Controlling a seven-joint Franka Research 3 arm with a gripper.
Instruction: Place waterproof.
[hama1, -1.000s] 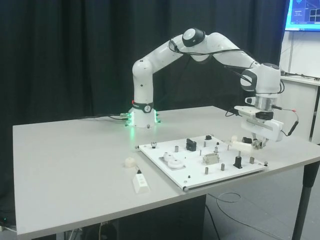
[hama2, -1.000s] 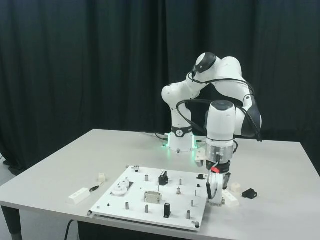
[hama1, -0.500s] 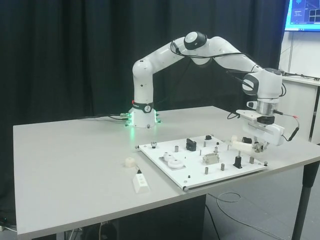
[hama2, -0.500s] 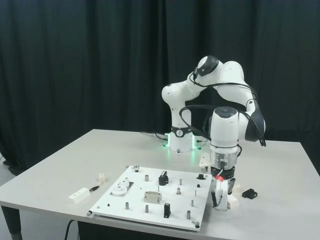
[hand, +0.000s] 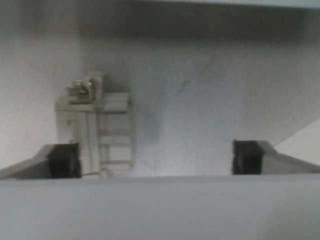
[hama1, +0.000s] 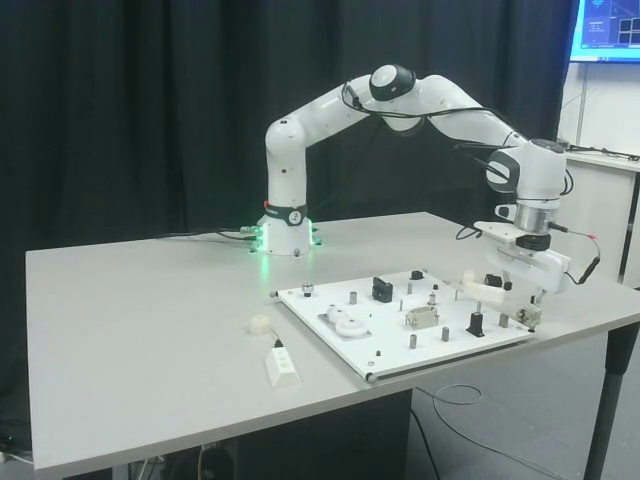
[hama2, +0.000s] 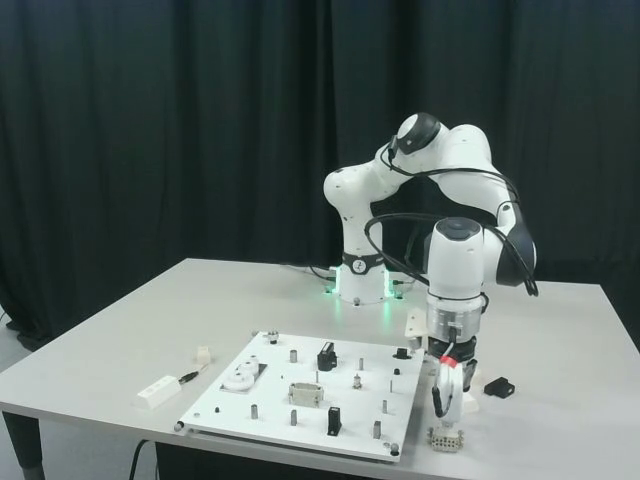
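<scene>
The waterproof connector (hama2: 443, 438) is a small grey block lying on the grey table near its front edge, just off the white board's (hama2: 300, 408) corner. My gripper (hama2: 446, 404) hangs a little above it, pointing down. In the wrist view the connector (hand: 95, 127) lies flat on the table just inside one black pad (hand: 64, 160); the other pad (hand: 246, 157) stands far off across bare table. The gripper is open and holds nothing. From the first room view my gripper (hama1: 521, 306) is low beside the board's (hama1: 320, 298) far right end.
The board carries several pegs and small black and white fixtures. A black part (hama2: 499, 386) and a white block (hama2: 468, 376) lie behind my gripper. A white box (hama2: 160, 391) and a small white piece (hama2: 203, 353) lie left of the board.
The arm has swung toward the table's front edge and come down. The grey connector now shows on the table under the open gripper.
</scene>
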